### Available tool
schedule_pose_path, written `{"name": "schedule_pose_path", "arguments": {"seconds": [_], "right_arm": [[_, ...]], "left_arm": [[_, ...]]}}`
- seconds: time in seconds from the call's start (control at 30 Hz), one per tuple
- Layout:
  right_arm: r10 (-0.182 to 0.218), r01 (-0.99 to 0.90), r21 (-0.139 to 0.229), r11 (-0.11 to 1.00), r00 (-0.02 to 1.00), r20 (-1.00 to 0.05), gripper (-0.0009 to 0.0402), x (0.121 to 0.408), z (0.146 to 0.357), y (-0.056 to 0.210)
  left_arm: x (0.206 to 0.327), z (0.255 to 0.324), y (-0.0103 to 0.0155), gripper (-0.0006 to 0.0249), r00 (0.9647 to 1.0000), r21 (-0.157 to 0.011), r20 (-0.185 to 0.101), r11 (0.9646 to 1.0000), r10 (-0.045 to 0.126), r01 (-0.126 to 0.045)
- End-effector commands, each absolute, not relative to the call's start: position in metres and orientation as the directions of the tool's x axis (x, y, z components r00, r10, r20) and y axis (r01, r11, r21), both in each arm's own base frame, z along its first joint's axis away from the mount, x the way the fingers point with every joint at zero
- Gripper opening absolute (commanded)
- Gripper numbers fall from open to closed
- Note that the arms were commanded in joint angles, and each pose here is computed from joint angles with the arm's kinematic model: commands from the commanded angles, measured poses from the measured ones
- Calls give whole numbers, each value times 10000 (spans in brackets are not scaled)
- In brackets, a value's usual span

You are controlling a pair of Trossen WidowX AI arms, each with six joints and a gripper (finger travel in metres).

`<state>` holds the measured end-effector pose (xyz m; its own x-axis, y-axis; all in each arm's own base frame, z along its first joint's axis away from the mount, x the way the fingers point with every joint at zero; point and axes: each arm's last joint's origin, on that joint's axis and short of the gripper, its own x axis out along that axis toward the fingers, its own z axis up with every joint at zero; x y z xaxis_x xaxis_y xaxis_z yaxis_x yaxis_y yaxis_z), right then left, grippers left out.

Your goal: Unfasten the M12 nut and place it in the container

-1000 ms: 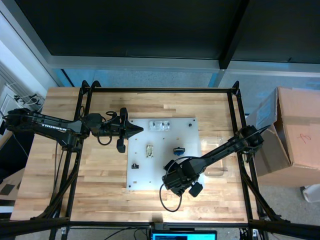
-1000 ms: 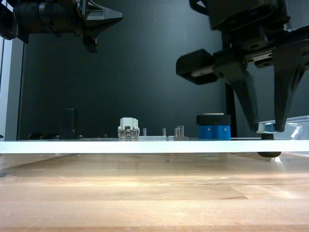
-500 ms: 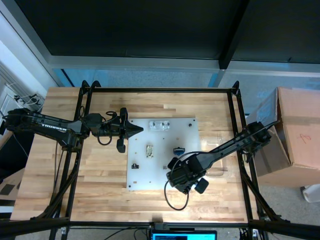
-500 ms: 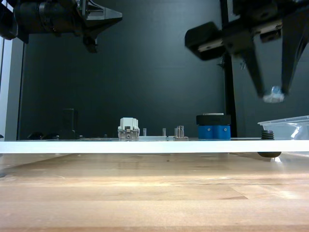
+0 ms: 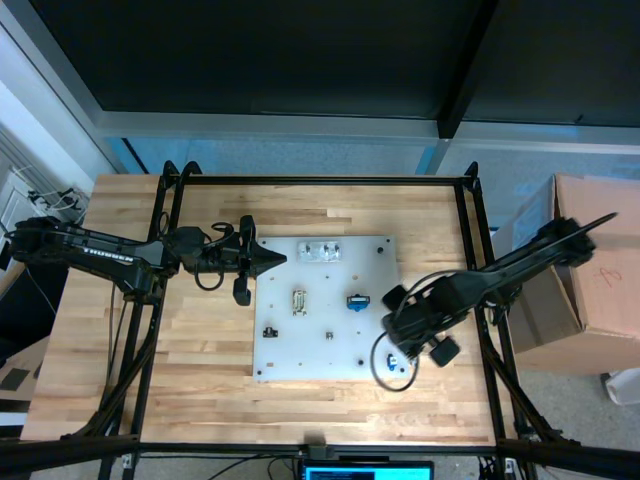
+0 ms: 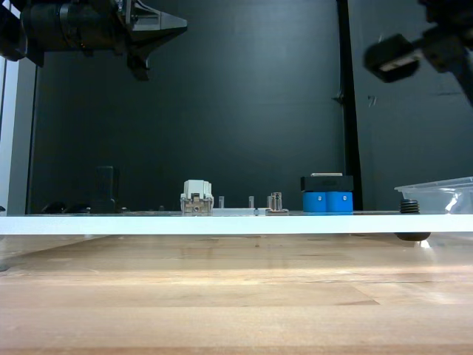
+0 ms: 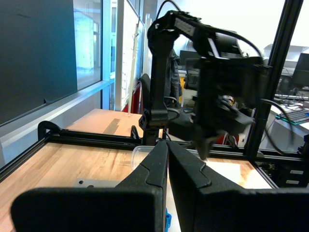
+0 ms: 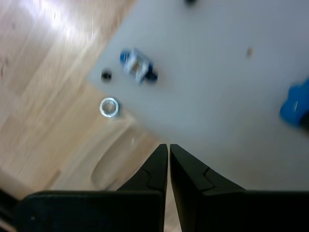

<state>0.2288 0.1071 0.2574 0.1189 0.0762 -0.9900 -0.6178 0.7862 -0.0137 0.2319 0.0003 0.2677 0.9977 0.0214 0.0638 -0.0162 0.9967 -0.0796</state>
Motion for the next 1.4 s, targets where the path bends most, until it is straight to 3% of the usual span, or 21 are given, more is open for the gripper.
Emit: {"name": "schedule_pose_path", "arguments": {"seconds": [0.03,0.43,0.97,1.13,1.4], "right_arm": [[716,-5818,-78,8133,1134,-9910,8,2081,2514,947],[494,-4101,170,9119,685,-9964,11,1853,2266,788],[458,-3893,151,9210,697,-9965,30,1851,2255,786],[328,-2528,79,9675,943,-9950,40,1856,2265,819],[417,-302,380,9988,1332,-9902,83,1848,2325,1060]], "left_arm": [[2320,2676,3,0,9978,-796,635,9967,214,-163],[2320,2676,4,0,9977,-796,638,9967,217,-166],[2320,2676,4,0,9977,-792,635,9967,217,-167],[2320,2676,3,0,9978,-792,635,9967,210,-159],[2320,2676,3,0,9978,-792,635,9967,210,-159]]}}
